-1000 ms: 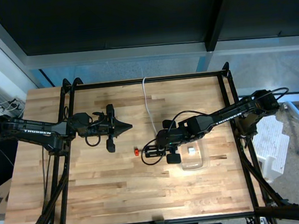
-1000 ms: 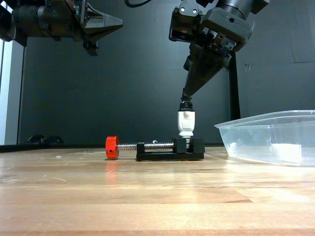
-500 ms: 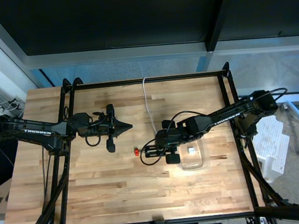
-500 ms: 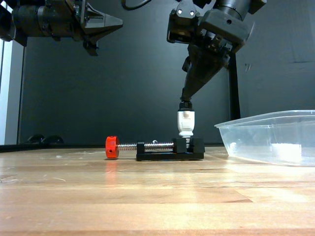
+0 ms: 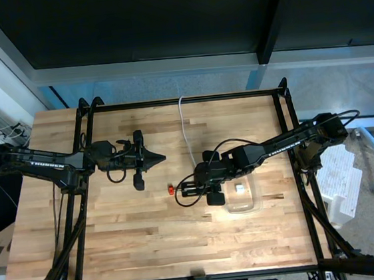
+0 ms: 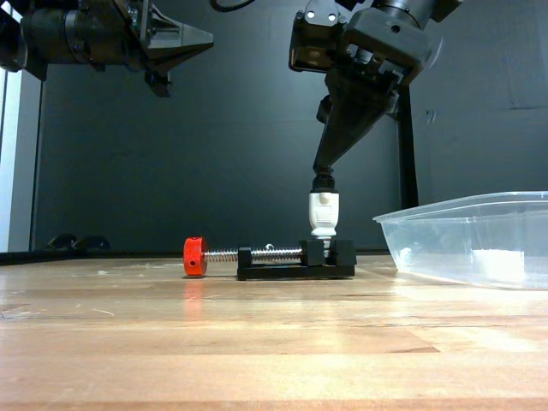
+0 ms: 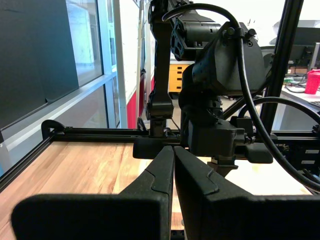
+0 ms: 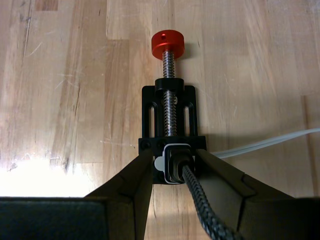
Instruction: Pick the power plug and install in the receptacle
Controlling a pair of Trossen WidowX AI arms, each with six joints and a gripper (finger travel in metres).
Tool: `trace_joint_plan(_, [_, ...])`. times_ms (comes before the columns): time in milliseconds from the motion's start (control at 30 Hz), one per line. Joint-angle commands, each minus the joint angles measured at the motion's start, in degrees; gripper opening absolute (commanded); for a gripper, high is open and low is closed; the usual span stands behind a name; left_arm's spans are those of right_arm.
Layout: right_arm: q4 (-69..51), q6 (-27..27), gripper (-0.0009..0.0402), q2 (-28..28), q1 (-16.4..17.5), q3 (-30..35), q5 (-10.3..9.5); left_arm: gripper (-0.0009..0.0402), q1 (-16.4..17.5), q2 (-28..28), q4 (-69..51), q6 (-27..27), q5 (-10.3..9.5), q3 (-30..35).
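The receptacle [image 6: 295,261], a black block with a red knob [image 6: 194,256], stands on the table with its white socket [image 6: 323,214] upright. The dark power plug [image 6: 323,182] sits in the top of that socket, and a braided cable [image 8: 200,205] runs from it. My right gripper [image 6: 322,171] hangs just above the plug. In the right wrist view the right gripper [image 8: 175,152] is open, with a gap between each finger and the plug [image 8: 174,167]. My left gripper [image 5: 159,159] is shut and empty, held high at the left, away from the fixture.
A clear plastic tray [image 6: 479,240] holding a small white cube [image 5: 240,188] stands right of the receptacle [image 5: 191,189]. A long white cord [image 5: 186,133] runs from the fixture toward the far edge of the table. A black frame borders the wooden table.
My right gripper has risen a little, straight up off the plug. The plug stays seated in the socket. The left arm has not moved.
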Motion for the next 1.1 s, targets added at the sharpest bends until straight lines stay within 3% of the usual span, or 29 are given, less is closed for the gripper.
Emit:
trace_joint_plan(33, [-1.03, 0.07, 0.0127, -1.57, 0.00, 0.22, 0.15, 0.0000, 0.02, 0.00, -0.02, 0.02, 0.02, 0.02])
trace_joint_plan(433, [-4.94, -0.39, 0.0144, -11.17, -0.17, -0.20, 0.46, 0.0000, 0.00, 0.00, -0.04, 0.00, 0.02, 0.02])
trace_joint_plan(667, [0.00, -3.10, 0.0136, -19.56, -1.53, -6.27, 0.42, 0.0000, 0.02, 0.00, -0.02, 0.00, 0.02, 0.02])
trace_joint_plan(867, [13.75, -4.07, 0.0101, -28.28, -4.50, -16.00, 0.17, 0.0000, 0.02, 0.00, -0.04, 0.00, 0.02, 0.02])
trace_joint_plan(1033, [24.83, -4.74, 0.0047, -33.40, -7.08, -22.49, -0.26, 0.0000, 0.02, 0.00, -0.02, 0.00, 0.02, 0.02])
trace_joint_plan(1100, [29.33, -5.55, 0.0019, -35.08, -8.15, -24.85, -1.64, 0.0000, 0.00, 0.00, -0.02, 0.02, 0.02, 0.02])
